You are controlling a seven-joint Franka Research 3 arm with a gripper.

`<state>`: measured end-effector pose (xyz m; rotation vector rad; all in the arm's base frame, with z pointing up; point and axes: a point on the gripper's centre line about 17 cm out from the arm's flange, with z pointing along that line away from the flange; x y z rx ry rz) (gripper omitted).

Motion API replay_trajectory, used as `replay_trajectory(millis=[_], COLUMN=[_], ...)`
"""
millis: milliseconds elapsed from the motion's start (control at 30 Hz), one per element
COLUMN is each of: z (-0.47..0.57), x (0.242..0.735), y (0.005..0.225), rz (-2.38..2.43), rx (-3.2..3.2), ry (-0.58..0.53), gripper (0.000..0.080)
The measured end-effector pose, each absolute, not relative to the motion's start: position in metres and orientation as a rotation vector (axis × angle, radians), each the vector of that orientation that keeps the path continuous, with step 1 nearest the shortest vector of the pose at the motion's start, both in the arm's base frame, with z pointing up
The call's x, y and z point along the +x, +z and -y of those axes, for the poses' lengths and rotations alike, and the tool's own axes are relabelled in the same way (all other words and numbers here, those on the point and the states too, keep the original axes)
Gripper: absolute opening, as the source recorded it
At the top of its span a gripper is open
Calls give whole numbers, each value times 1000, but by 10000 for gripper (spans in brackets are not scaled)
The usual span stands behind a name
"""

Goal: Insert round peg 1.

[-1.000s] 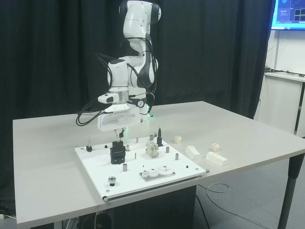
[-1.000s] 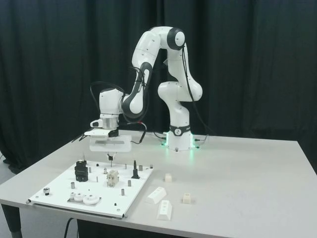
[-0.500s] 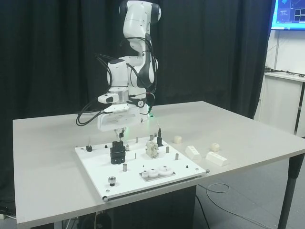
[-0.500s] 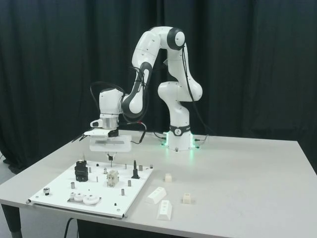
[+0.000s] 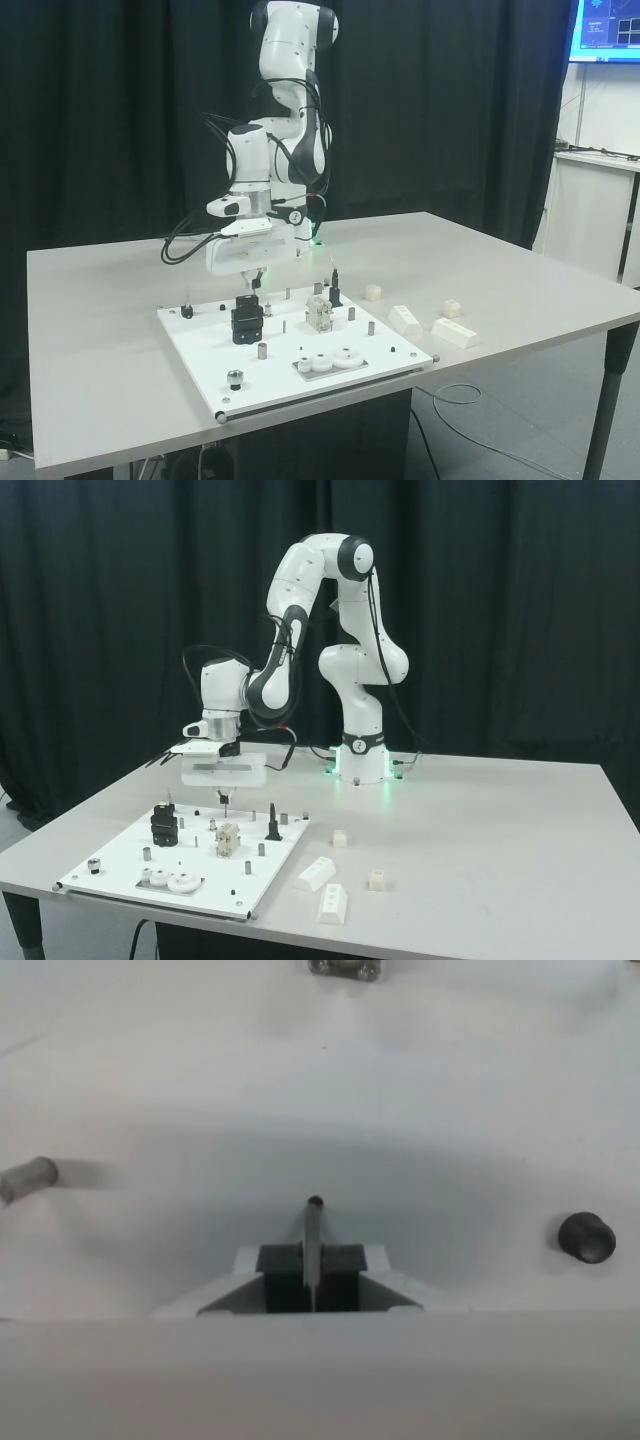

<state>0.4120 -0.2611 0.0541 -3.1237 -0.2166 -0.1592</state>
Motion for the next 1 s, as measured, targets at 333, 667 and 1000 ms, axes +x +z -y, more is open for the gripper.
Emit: replay_trajectory(millis=[333,667,1000], z=[262,262,260], x=[414,415,421], y=[54,52,54], rz=[219,215,214], rx=[-3132,-3134,-3139], ry=[-166,-167,-190], gripper=[31,31,31])
